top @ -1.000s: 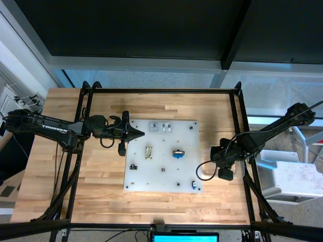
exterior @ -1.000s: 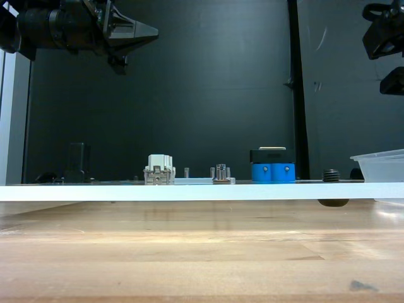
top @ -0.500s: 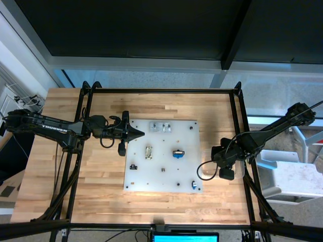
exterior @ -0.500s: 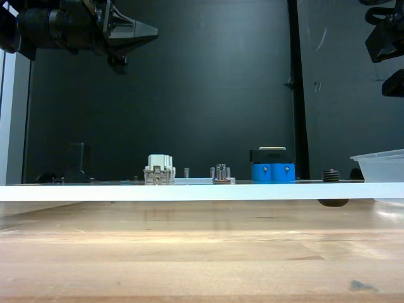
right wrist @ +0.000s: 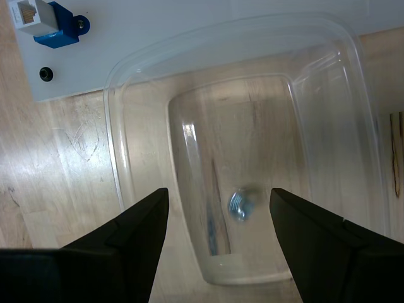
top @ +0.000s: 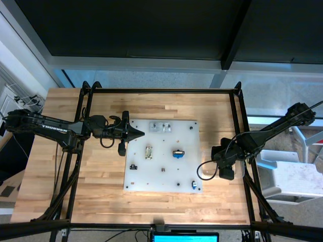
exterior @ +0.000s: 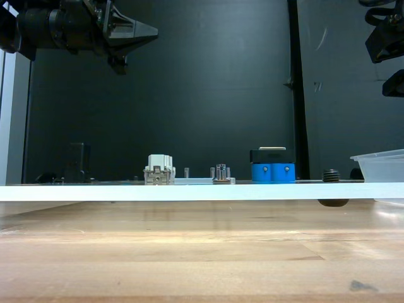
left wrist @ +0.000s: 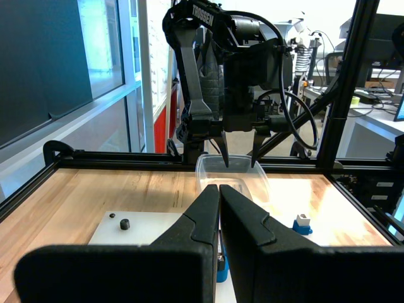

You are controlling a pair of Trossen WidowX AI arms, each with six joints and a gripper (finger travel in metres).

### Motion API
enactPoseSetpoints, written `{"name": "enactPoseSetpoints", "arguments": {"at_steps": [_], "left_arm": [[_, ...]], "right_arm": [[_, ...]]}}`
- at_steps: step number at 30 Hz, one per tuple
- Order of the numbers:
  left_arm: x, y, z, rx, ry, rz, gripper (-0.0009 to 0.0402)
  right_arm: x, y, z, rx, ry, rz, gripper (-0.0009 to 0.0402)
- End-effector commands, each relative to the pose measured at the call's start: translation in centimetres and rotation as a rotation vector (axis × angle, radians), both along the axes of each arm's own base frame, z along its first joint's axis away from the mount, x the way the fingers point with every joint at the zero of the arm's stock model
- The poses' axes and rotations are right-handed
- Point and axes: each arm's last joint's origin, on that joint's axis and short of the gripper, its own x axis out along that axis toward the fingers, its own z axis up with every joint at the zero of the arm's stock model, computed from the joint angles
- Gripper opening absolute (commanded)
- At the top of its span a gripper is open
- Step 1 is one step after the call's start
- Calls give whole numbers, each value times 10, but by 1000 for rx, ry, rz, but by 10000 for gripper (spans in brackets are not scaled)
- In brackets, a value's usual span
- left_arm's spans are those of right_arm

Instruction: Unfasten the M12 fastener and place in the container

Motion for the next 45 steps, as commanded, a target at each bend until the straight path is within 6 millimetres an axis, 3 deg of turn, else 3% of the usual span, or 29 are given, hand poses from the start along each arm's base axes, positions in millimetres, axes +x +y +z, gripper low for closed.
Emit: {"name": "enactPoseSetpoints", "arguments": {"at_steps": [1, 45], "left_arm": [[0, 0, 0, 0, 0, 0, 0], [0, 0, 0, 0, 0, 0, 0]], "right_arm": [[0, 0, 0, 0, -1, 1, 230], [2, 1, 1, 12, -24, 1, 229]]}}
